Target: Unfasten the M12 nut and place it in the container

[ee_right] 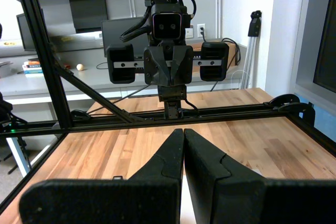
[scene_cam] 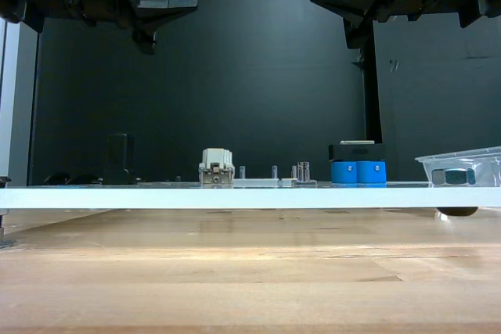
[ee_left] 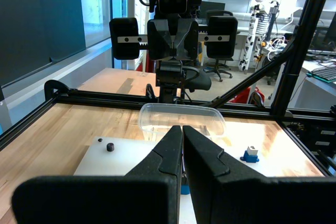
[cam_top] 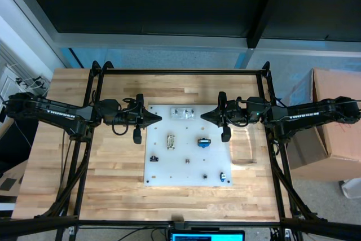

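Step 1, unscrewing, seems not yet begun: the nut (scene_cam: 452, 177) sits on its stud at the board's (cam_top: 169, 167) near right, outside the container (cam_top: 243, 161), while left pincer (cam_top: 160, 118) and right pincer (cam_top: 202, 114) hang closed and empty high above, so the right likely must open and descend onto it.

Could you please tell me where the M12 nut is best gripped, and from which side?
Probably across two opposite hex flats of the M12 nut, from above: it sits level on its stud at the board's near right edge. The left end effector and right end effector hang shut, high over the board.
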